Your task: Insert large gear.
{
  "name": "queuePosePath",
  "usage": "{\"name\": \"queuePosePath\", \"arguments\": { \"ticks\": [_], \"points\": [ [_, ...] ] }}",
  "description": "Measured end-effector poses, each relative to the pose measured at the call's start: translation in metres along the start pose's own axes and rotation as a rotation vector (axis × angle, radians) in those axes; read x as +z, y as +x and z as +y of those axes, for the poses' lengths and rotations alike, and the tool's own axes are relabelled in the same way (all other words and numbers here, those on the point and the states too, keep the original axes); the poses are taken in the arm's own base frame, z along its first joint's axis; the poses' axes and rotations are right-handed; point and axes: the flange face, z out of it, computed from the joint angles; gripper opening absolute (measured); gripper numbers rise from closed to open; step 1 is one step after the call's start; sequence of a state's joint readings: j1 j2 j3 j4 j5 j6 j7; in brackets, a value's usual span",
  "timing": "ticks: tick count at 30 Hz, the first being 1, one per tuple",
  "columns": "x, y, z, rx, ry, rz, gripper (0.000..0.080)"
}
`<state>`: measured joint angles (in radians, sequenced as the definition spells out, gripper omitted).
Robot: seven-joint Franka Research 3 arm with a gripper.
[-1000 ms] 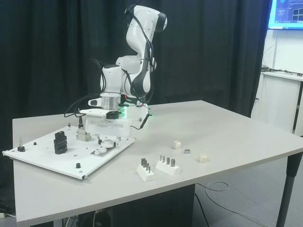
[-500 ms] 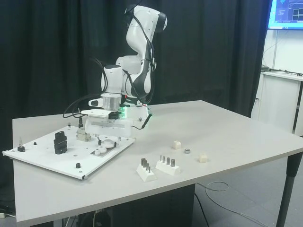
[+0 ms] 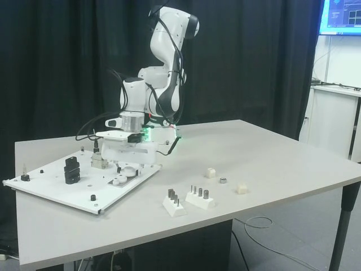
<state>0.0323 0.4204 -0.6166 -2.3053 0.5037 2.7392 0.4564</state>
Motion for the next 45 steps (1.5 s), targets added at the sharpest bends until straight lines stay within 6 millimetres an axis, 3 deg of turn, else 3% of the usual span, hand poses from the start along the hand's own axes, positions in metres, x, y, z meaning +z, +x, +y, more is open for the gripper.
{"name": "queuePosePath", "arguments": {
  "ticks": [10, 39, 40, 45],
  "points": [
    [0.009, -0.001, -0.002, 0.104, -0.013, 0.001, 0.0597],
    [0.008, 0.0, -0.005, 0.087, -0.016, -0.009, 0.0597],
    [0.007, 0.0, -0.006, 0.086, -0.015, -0.008, 0.0713],
    [0.003, -0.001, -0.012, 0.079, -0.004, -0.005, 0.0713]
  ]
}}
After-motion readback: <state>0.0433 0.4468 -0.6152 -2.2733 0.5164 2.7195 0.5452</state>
